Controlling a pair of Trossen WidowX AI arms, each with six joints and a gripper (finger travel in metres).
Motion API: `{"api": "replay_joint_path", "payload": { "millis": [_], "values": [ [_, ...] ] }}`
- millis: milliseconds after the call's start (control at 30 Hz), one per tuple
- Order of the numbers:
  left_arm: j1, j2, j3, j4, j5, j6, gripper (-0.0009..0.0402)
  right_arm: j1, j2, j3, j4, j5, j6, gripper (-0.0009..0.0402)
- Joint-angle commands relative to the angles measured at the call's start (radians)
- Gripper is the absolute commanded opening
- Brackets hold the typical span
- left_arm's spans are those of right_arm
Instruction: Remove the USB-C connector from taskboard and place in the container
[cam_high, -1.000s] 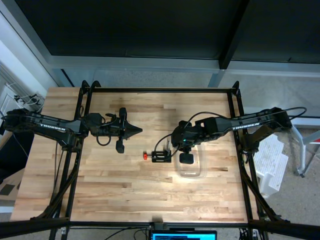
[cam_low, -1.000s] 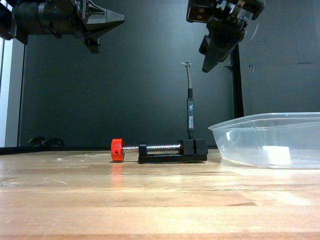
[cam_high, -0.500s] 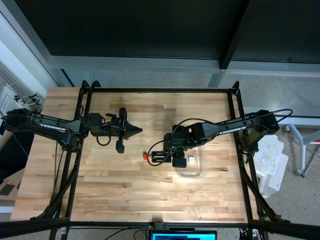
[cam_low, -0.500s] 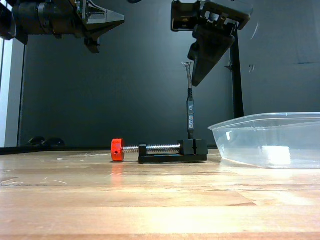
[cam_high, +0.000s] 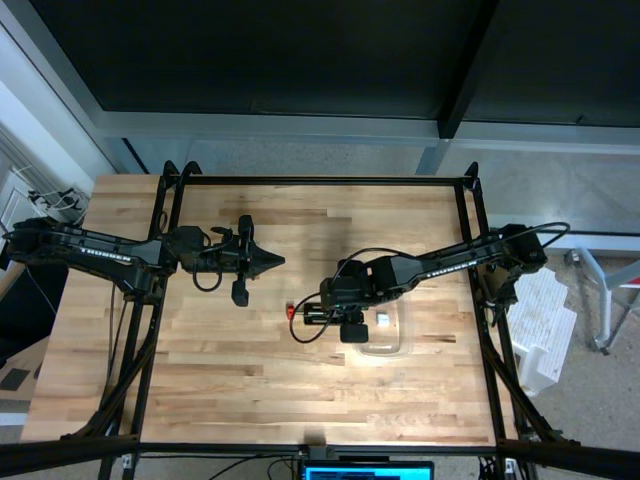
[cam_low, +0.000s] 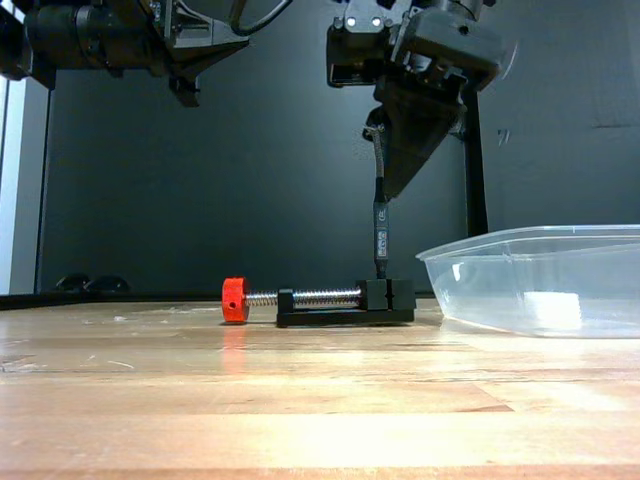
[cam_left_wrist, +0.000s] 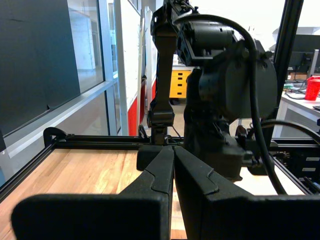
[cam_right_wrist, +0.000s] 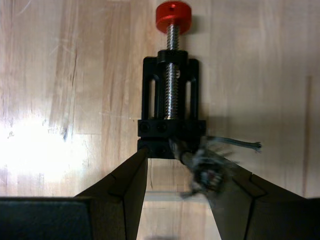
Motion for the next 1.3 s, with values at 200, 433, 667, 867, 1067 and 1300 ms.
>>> {"api": "replay_joint_path", "payload": {
  "millis": [200, 433, 667, 867, 1067, 1300],
  "values": [
    [0.0, 0.0, 0.0, 0.0, 0.0, 0.0, 0.0, -0.001, 0.018, -0.01, 0.032, 0.0, -0.015, 0.0141],
    [0.0, 0.0, 0.0, 0.0, 0.0, 0.0, 0.0, -0.002, 0.018, -0.01, 0.026, 0.0, -0.035, 0.0114],
    [0.0, 0.0, 0.0, 0.0, 0.0, 0.0, 0.0, -0.002, 0.018, -0.01, 0.026, 0.0, -0.046, 0.0082],
    [0.0, 0.0, 0.0, 0.0, 0.0, 0.0, 0.0, -0.004, 0.018, -0.01, 0.026, 0.0, -0.062, 0.0052],
    [0.0, 0.0, 0.0, 0.0, 0.0, 0.0, 0.0, -0.007, 0.018, -0.01, 0.027, 0.0, -0.069, 0.0014],
    [0.0, 0.0, 0.0, 0.0, 0.0, 0.0, 0.0, -0.01, 0.013, -0.01, 0.025, 0.0, -0.069, 0.0]
  ]
}}
